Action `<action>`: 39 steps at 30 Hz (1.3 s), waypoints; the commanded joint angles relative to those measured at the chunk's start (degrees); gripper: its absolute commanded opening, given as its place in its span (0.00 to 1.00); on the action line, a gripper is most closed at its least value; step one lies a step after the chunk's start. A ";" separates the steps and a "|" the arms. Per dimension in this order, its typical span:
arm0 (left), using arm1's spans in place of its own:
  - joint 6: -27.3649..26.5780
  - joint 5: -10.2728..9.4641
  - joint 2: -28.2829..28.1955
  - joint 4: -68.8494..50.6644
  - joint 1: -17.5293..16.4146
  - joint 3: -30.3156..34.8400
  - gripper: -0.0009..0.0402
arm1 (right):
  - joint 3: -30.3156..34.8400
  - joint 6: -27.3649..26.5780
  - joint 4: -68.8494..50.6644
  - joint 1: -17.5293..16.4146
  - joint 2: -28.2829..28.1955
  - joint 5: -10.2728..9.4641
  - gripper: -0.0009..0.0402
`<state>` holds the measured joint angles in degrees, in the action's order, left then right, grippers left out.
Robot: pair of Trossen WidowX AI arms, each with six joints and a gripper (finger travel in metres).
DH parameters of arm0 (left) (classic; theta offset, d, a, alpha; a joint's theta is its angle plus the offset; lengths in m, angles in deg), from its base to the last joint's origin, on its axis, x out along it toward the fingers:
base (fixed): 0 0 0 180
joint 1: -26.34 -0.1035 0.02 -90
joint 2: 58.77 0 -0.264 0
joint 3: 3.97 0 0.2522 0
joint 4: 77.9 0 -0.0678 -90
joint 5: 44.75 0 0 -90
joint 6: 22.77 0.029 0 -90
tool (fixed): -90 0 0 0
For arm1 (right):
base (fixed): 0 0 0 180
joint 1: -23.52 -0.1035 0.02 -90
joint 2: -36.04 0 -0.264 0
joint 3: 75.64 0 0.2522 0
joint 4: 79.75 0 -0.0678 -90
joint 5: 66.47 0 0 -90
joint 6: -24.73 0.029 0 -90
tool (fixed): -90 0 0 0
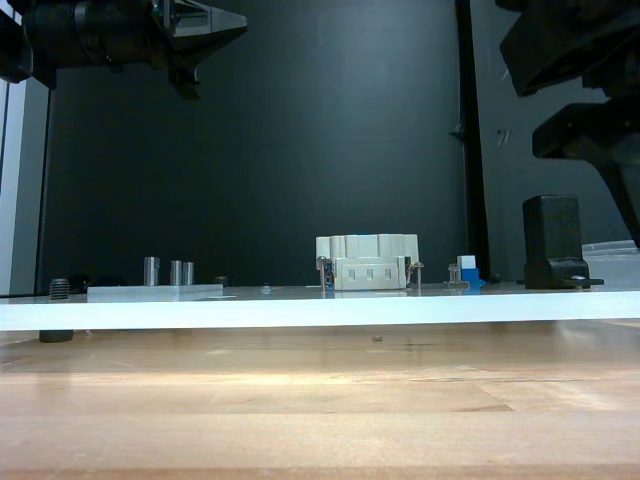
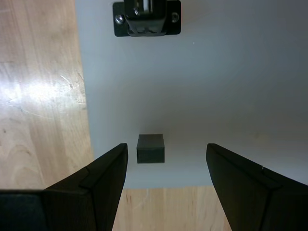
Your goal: Pick the 16mm bar from the taskboard and place it in the container
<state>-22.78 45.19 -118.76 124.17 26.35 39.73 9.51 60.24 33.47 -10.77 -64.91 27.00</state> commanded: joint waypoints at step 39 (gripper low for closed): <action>0.00 0.02 0.00 -0.02 -0.02 0.02 0.02 | -2.73 0.04 4.13 -0.52 0.00 -0.04 0.11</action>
<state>-22.80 45.22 -118.76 124.15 26.35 39.73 6.78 60.26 37.49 -11.33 -64.91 26.69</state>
